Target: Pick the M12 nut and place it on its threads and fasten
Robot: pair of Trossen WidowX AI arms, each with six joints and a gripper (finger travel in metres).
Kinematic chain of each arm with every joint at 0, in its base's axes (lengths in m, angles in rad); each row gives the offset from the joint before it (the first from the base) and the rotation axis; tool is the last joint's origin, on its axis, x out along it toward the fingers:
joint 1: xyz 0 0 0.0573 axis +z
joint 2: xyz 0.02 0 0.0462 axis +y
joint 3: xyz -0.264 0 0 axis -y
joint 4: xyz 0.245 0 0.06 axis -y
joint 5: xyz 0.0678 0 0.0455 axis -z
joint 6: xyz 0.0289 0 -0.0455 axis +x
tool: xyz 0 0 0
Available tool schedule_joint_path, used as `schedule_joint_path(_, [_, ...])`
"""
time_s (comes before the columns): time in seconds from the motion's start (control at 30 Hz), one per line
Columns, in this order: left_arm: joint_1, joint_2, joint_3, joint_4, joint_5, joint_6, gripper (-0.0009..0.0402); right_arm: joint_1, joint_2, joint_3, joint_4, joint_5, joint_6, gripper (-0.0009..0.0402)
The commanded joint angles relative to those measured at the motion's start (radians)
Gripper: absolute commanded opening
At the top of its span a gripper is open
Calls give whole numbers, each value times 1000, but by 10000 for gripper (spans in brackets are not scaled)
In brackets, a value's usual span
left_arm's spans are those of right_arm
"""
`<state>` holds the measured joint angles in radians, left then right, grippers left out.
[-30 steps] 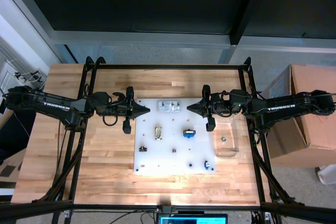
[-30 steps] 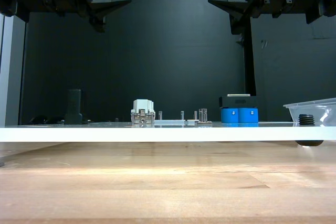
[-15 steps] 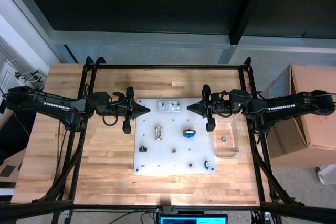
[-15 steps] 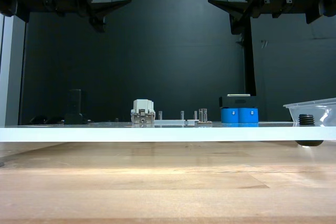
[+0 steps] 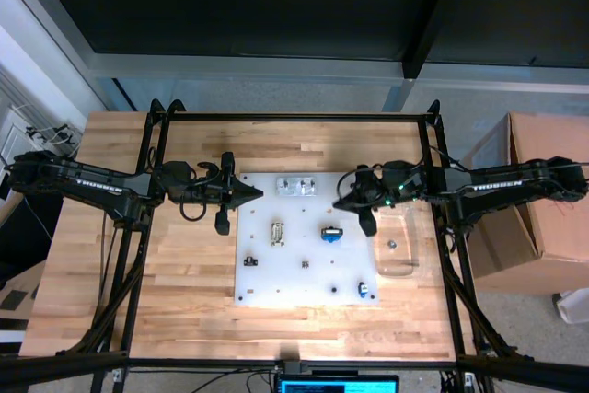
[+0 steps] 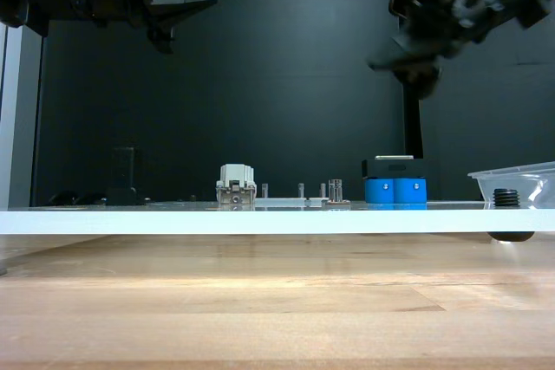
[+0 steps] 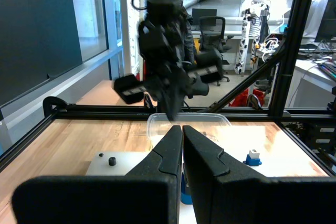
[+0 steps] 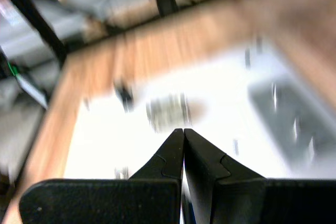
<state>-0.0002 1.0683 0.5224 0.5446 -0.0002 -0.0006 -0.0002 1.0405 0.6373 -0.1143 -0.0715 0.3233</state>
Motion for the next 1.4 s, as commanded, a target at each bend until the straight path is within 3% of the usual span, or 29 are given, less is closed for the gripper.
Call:
schedule_joint_path(0.03, [0, 0, 0, 0, 0, 0, 0, 61, 0, 63, -248, 30, -17, 0])
schedule_joint_path(0.23, [0, 0, 0, 0, 0, 0, 0, 192, 0, 147, -601, 57, -41, 0])
schedule_joint_path(0.43, [0, 0, 0, 0, 0, 0, 0, 301, 0, 194, -805, 53, -121, 0])
schedule_joint_path(0.6, [0, 0, 0, 0, 0, 0, 0, 319, 0, 216, -1015, 15, -237, 0])
schedule_joint_path(0.8, [0, 0, 0, 0, 0, 0, 0, 322, 0, 216, -1194, 18, -560, 0])
schedule_joint_path(1.13, [0, 0, 0, 0, 0, 0, 0, 341, 7, 216, -1158, 19, -911, 13])
schedule_joint_path(1.4, [0, 0, 0, 0, 0, 0, 0, 354, 77, 216, -1054, 46, -1044, 99])
